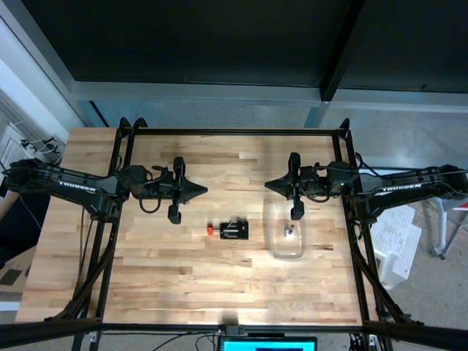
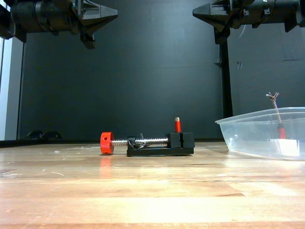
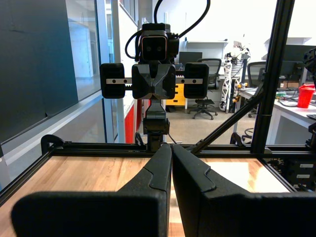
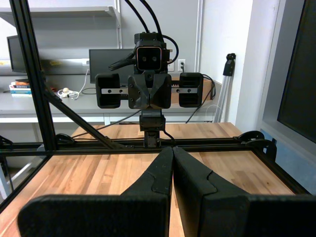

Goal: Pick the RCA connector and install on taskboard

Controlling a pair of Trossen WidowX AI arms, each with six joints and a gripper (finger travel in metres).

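We find both arms held high over the surface point(image 1: 146, 278), facing each other; the left tool point(image 1: 202, 190) and the right tool point(image 1: 268, 184) are each pressed together on nothing, which we judge a parked pose; the RCA connector point(image 1: 290, 232) lies in the clear tray point(image 1: 272, 245), just right of the taskboard point(image 1: 235, 230), probably so the right arm can reach it; picking is not yet begun.
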